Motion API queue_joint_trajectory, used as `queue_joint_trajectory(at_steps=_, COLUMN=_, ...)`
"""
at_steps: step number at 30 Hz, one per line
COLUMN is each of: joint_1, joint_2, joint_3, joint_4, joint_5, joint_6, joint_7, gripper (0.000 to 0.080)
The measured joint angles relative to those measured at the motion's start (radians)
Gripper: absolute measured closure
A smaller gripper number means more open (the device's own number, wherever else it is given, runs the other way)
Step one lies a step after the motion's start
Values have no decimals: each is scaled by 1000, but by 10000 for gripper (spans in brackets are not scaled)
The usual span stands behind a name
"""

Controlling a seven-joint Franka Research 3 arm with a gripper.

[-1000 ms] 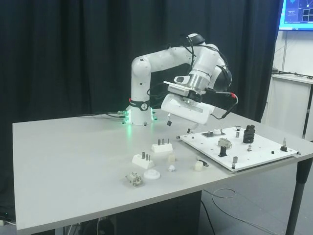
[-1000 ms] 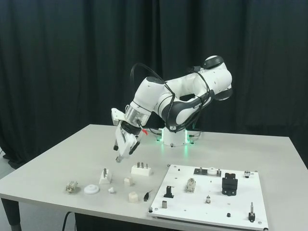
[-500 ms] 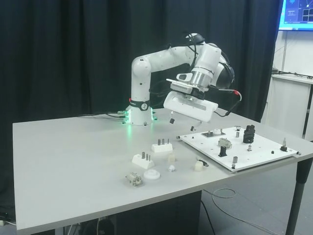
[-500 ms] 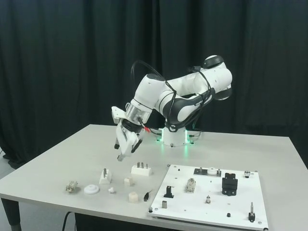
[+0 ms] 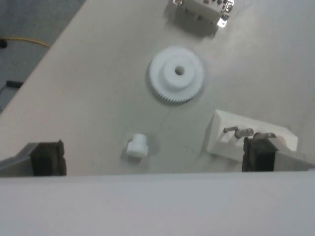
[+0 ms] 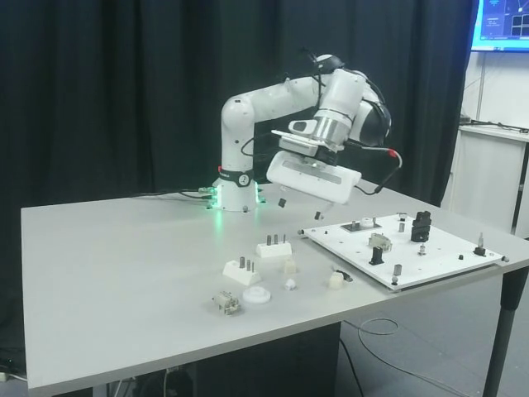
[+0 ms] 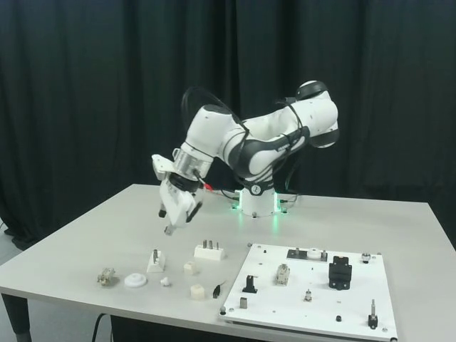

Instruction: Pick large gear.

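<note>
The large gear (image 5: 177,74) is a white toothed disc with a raised hub, lying flat on the grey table near its front edge (image 6: 257,296) (image 7: 135,280). My gripper (image 6: 299,208) (image 7: 165,221) (image 5: 153,156) hangs open well above the table, farther back than the gear and not touching it. Nothing is between its black fingertips (image 5: 48,158). In the wrist view the gear lies beyond the fingertips, roughly centred between them.
Around the gear lie a small white peg (image 5: 137,146), a white block with metal pins (image 5: 251,135) and a metal connector (image 5: 202,10). More white blocks (image 6: 274,248) stand nearby. A white assembly board (image 6: 405,248) with fixtures lies to one side.
The arm has swung the gripper away from the board toward the loose parts and raised it slightly. The wrist has turned. The fingers stay open.
</note>
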Motion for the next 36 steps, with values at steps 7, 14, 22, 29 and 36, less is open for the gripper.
queue_joint_trajectory(at_steps=7, joint_1=-73, joint_2=0, joint_3=-12, joint_4=15, joint_5=74, joint_6=-39, joint_7=-111, gripper=3)
queue_joint_trajectory(at_steps=14, joint_1=-161, joint_2=3, joint_3=-17, joint_4=49, joint_5=146, joint_6=-106, joint_7=-230, gripper=3)
queue_joint_trajectory(at_steps=22, joint_1=-251, joint_2=18, joint_3=-20, joint_4=109, joint_5=190, joint_6=-213, joint_7=-323, gripper=3)
queue_joint_trajectory(at_steps=29, joint_1=-303, joint_2=50, joint_3=-19, joint_4=149, joint_5=195, joint_6=-281, joint_7=-373, gripper=3)
queue_joint_trajectory(at_steps=36, joint_1=-327, joint_2=62, joint_3=13, joint_4=157, joint_5=196, joint_6=-288, joint_7=-402, gripper=3)
